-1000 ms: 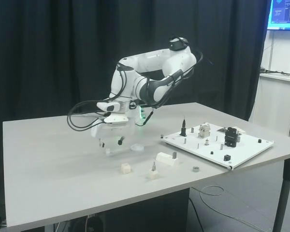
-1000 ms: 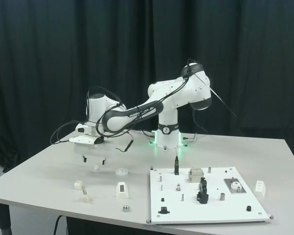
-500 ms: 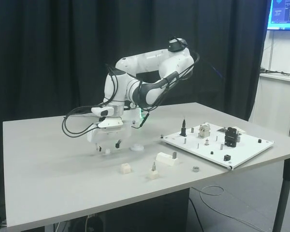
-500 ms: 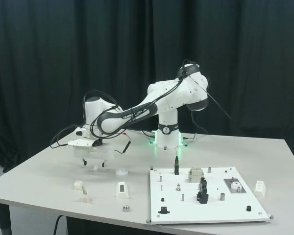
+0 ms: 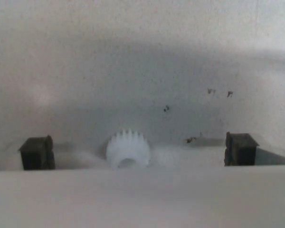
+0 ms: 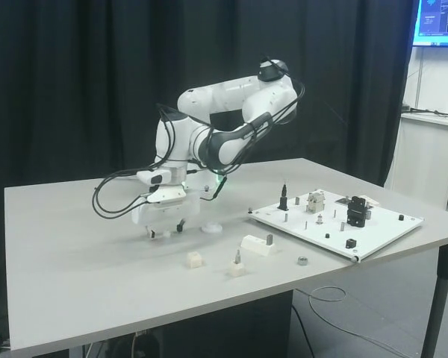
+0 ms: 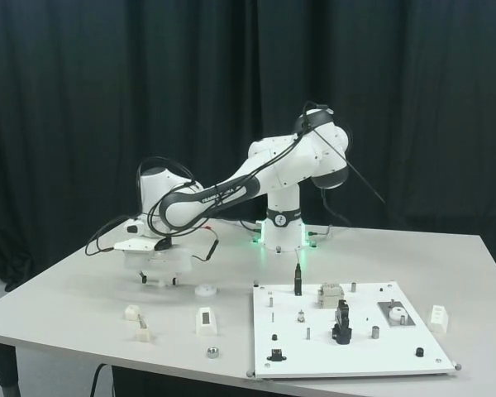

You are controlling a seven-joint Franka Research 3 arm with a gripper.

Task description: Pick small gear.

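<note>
The small gear (image 5: 128,150) is white and toothed and lies flat on the grey table (image 5: 142,57). In the wrist view it sits between my two black fingertips (image 5: 37,153), closer to one of them, and neither touches it. My gripper (image 5: 138,151) is open around it. In the room views the gripper (image 6: 164,230) (image 7: 159,281) is down at the table surface, left of the white board, and the white hand largely hides the gear.
A larger white gear (image 6: 211,227) (image 7: 204,289) lies just beside the gripper. White blocks (image 6: 194,259) (image 6: 236,267) (image 6: 257,245) and a small ring (image 6: 303,260) lie nearer the front edge. A white board (image 6: 381,231) with several small parts is at the right.
The arm swung left and lowered. The gripper went from hovering above the table down to its surface, so its open fingers now straddle the small gear.
</note>
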